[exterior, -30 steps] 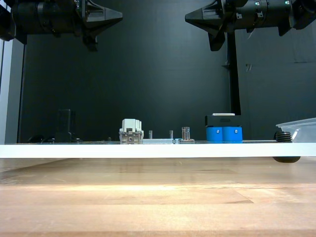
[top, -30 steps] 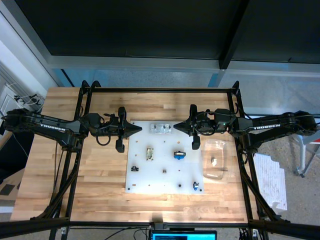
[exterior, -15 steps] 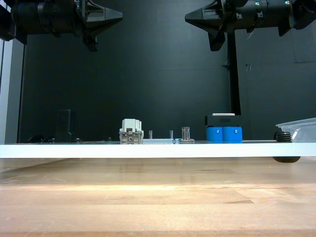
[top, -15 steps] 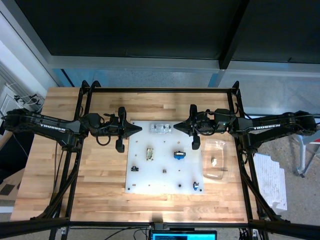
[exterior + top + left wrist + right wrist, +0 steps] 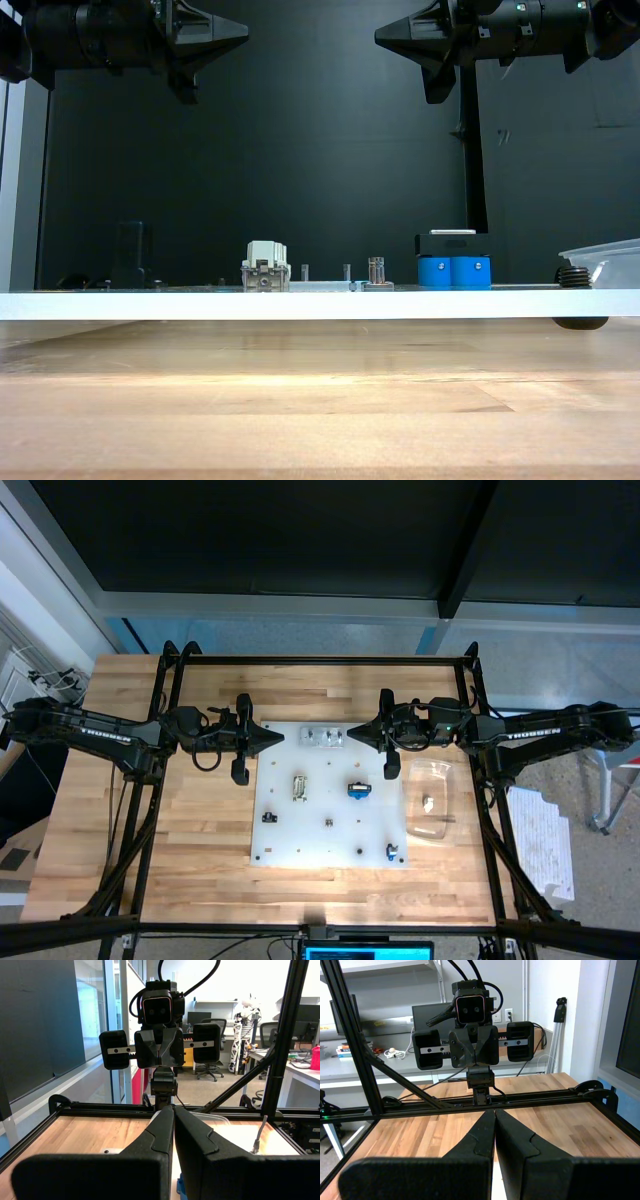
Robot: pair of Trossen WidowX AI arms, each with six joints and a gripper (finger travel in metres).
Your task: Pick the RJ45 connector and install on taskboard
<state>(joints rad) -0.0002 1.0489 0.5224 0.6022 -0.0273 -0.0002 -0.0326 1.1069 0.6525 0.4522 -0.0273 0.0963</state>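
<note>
Black left end effector [image 5: 279,738] and right end effector [image 5: 351,732] hover closed above taskboard [image 5: 300,832].

Wall: you are facing a dark panel [image 5: 280,535] running behind the table at 12 o'clock.
Table: a light wooden tabletop [image 5: 190,830] is lying inside a black frame [image 5: 320,661].
Floor: grey floor [image 5: 570,670] is showing at 2 o'clock, with white sheets [image 5: 540,845] lying at 4 o'clock.
Windows: tall glass panes [image 5: 92,1015] are letting in daylight for you in the left wrist view.
Furniture: an office chair [image 5: 207,1069] is standing there; in the right wrist view a monitor [image 5: 432,1015] is sitting on a grey desk [image 5: 370,1067].
</note>
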